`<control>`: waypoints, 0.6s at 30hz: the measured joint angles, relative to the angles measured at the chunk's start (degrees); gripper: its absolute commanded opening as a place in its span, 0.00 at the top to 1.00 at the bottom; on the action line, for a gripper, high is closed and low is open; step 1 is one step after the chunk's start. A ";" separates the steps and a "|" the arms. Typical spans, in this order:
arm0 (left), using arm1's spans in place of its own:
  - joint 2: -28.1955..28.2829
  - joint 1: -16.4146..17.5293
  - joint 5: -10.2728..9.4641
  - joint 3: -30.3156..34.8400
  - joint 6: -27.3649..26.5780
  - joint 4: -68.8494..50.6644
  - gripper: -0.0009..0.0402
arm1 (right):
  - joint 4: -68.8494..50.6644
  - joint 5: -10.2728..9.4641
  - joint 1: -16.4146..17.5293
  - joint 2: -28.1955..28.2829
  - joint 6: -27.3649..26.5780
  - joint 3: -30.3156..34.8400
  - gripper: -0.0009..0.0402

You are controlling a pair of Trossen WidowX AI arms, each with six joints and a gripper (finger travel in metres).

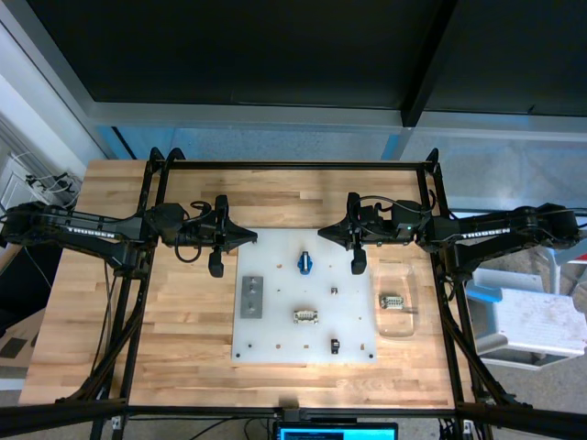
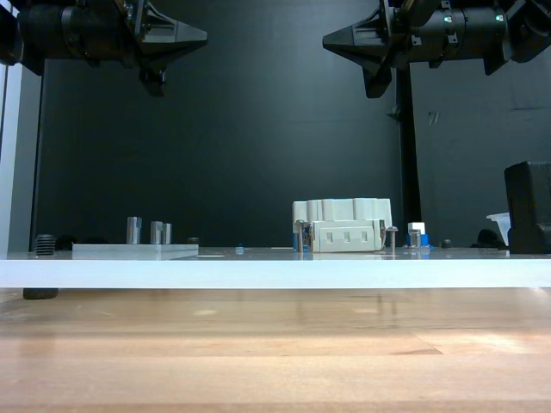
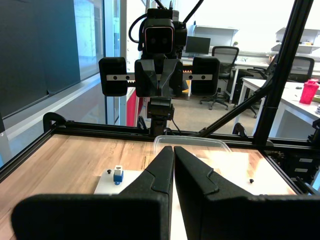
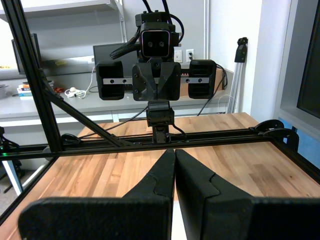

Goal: Pick the HAN10E connector and install in the HAN10E hub

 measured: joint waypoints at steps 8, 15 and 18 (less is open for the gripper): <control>0.02 0.00 0.00 -0.02 0.00 0.00 0.98 | -0.39 0.00 -0.02 0.02 0.02 0.02 0.98; 0.02 0.00 -0.02 0.00 0.02 -0.02 0.98 | -0.92 -0.02 -0.02 0.00 0.02 0.00 0.98; 0.00 0.00 0.00 -0.02 0.02 -0.02 0.98 | -2.16 -0.07 0.00 0.00 0.68 0.00 0.98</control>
